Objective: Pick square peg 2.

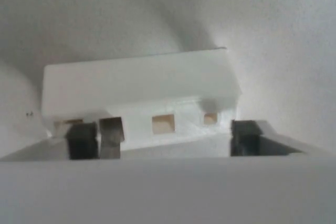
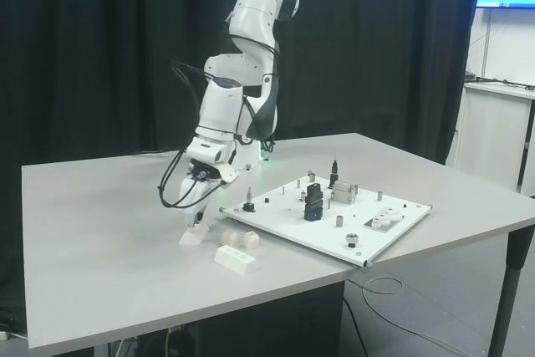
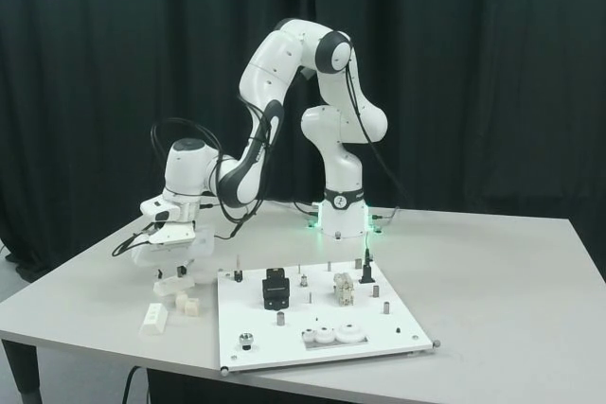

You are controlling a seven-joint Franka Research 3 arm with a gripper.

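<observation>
In the wrist view a white holder block (image 1: 142,85) lies just under my gripper (image 1: 164,140). It has a row of square holes. A grey square peg (image 1: 111,137) stands in the end hole, and the other two holes (image 1: 163,124) show empty. My black fingertips (image 1: 82,140) stand wide apart, open, one right beside the peg and the other past the block's far end. Nothing is gripped. In the first room view the gripper (image 2: 201,216) hangs low over this holder (image 2: 193,237) on the table, left of the board. The second room view shows the gripper (image 3: 176,268) over the holder (image 3: 173,285) too.
A white assembly board (image 2: 393,236) with a black part (image 2: 313,202), pins and white gears lies to the right. Two more white blocks, one small (image 2: 242,239) and one long (image 2: 236,259), sit near the table's front edge. Cables loop from the wrist (image 2: 174,194).
</observation>
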